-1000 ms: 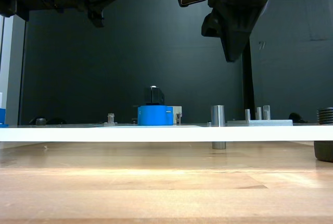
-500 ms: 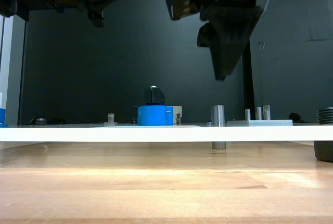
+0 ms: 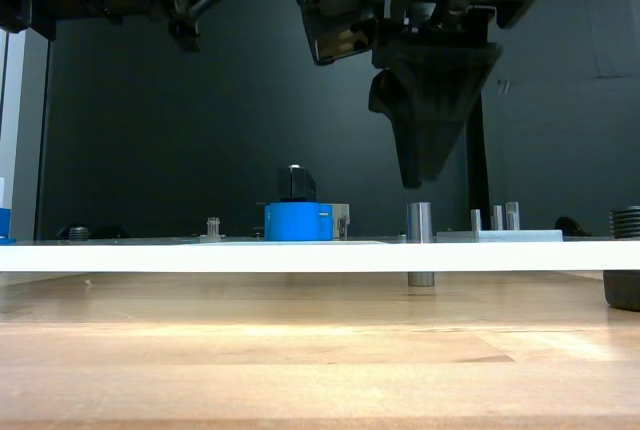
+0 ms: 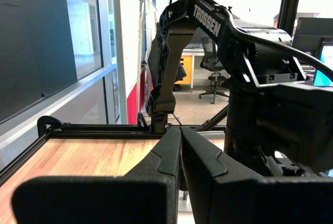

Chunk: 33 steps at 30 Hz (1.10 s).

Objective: Pick the 16mm cylinder and place it in the container

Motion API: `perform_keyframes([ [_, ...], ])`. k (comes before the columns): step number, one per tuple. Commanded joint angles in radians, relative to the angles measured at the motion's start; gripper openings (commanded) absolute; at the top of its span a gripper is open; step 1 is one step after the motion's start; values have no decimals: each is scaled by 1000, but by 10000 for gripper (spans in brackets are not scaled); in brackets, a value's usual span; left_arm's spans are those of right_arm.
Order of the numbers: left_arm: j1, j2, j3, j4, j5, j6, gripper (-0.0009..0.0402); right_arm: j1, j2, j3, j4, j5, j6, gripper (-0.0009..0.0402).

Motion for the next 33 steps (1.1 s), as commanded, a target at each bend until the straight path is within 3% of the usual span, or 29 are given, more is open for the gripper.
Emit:
perform_keyframes([
  [1, 0, 0, 0, 0, 0, 0, 0, 0, 11, 0, 9, 2, 0, 210],
  [15, 0, 0, 0, 0, 0, 0, 0, -1, 43, 0, 39, 1, -1, 209],
  [33, 0, 0, 0, 0, 0, 0, 0, -1, 43, -5, 25, -10, -2, 155],
])
